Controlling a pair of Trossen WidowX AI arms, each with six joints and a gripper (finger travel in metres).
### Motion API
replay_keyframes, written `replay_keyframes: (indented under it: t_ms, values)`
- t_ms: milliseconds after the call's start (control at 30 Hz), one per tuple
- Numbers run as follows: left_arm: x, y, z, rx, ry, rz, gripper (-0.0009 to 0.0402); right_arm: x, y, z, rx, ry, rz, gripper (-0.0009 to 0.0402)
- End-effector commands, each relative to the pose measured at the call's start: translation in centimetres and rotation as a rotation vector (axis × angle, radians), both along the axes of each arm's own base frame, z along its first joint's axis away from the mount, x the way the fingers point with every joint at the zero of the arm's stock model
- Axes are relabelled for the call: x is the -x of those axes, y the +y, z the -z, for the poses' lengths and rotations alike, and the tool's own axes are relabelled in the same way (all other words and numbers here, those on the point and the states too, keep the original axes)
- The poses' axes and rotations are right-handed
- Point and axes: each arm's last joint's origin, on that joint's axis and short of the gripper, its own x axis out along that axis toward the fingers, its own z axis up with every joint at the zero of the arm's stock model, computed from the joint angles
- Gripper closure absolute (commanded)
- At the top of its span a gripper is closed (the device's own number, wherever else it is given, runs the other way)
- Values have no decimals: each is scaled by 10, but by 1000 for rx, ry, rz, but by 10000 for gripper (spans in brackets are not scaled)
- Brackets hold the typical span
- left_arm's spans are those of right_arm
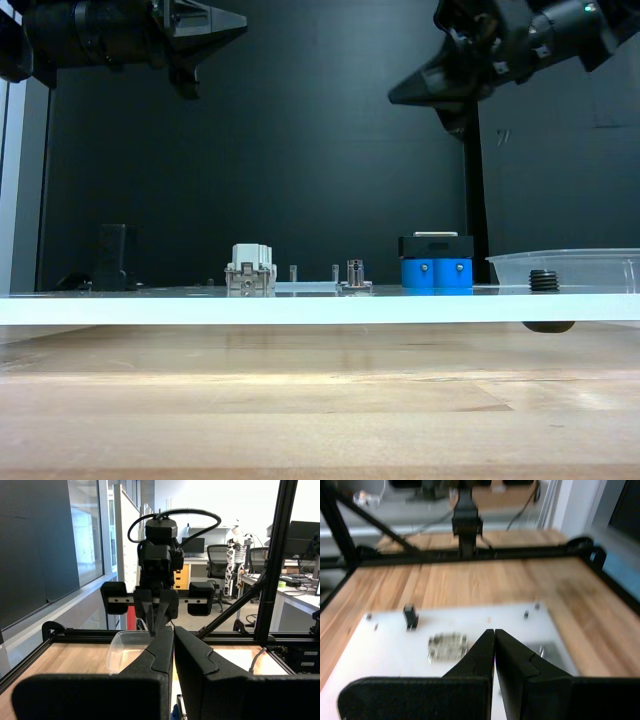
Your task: Remove the rj45 connector and place it in the container
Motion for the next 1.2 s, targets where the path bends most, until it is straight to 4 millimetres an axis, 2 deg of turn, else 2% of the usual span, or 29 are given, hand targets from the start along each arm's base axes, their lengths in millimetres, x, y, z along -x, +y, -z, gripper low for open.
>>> replay_keyframes:
  t_ms: [33, 233, 467, 700, 1200]
  values:
    - [0, 0, 0, 0, 0, 0, 393, 3, 8, -4, -4, 98, -24, 393]
    - [0, 0, 0, 0, 0, 0, 393, 8, 28, -17, 9, 224, -78, 393]
    - [0, 0, 0, 0, 0, 0, 393, 18, 42, -29, 0, 349, -123, 393]
    - [0, 0, 0, 0, 0, 0, 393, 28, 54, -41, 34, 477, -79, 393]
    - [0, 0, 0, 0, 0, 0, 393, 22, 98, -49, 64, 771, -127, 393]
